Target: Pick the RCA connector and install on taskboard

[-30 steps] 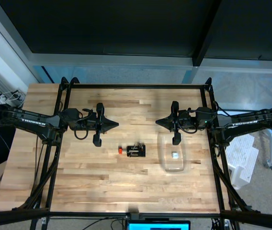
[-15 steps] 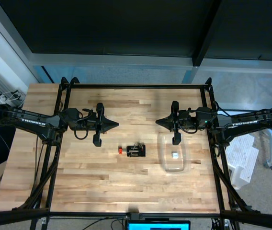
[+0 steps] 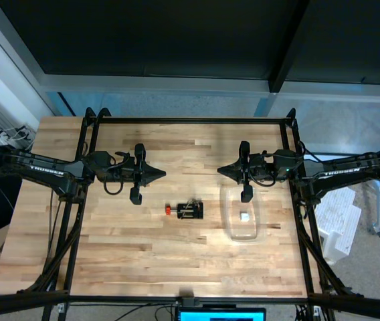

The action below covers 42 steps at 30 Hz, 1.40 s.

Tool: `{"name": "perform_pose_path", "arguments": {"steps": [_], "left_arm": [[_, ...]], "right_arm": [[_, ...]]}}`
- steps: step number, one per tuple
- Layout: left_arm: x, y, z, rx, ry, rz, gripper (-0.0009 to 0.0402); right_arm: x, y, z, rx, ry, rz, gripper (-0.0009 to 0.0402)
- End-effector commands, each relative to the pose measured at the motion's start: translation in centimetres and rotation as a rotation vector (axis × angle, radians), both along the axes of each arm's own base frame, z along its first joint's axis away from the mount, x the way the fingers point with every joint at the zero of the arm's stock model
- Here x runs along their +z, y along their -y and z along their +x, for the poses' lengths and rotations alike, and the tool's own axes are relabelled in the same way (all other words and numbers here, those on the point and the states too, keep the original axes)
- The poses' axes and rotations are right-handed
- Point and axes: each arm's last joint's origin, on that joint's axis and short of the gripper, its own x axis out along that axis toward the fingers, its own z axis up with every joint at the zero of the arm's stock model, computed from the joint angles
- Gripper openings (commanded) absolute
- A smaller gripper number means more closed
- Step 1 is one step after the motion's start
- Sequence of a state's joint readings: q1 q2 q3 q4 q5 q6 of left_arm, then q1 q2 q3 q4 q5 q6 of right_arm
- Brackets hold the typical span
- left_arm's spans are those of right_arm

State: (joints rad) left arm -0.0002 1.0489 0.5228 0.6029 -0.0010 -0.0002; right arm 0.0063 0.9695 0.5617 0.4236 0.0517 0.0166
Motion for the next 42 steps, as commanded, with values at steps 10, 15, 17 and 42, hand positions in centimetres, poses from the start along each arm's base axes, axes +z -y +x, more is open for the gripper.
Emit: {"name": "perform_pose_path", "arguments": {"steps": [10,15,17,42], "left_arm": [[0.00,0.00,0.00,0.000,0.000,0.000,0.0000],[0.00,0.00,0.00,0.000,0.000,0.000,0.0000],[0.00,0.00,0.00,0.000,0.000,0.000,0.0000],[0.00,-0.01,0.00,0.000,0.000,0.000,0.0000]], "right_arm": [[-0.20,-0.02,0.01,0.001,-0.020,0.001,0.0000],[-0.22,-0.01,0.02,0.000,-0.021,0.001,0.0000],[-0.22,-0.01,0.02,0.000,-0.021,0.001,0.0000],[-0.22,-0.01,0.02,0.000,-0.021,0.001,0.0000]]}}
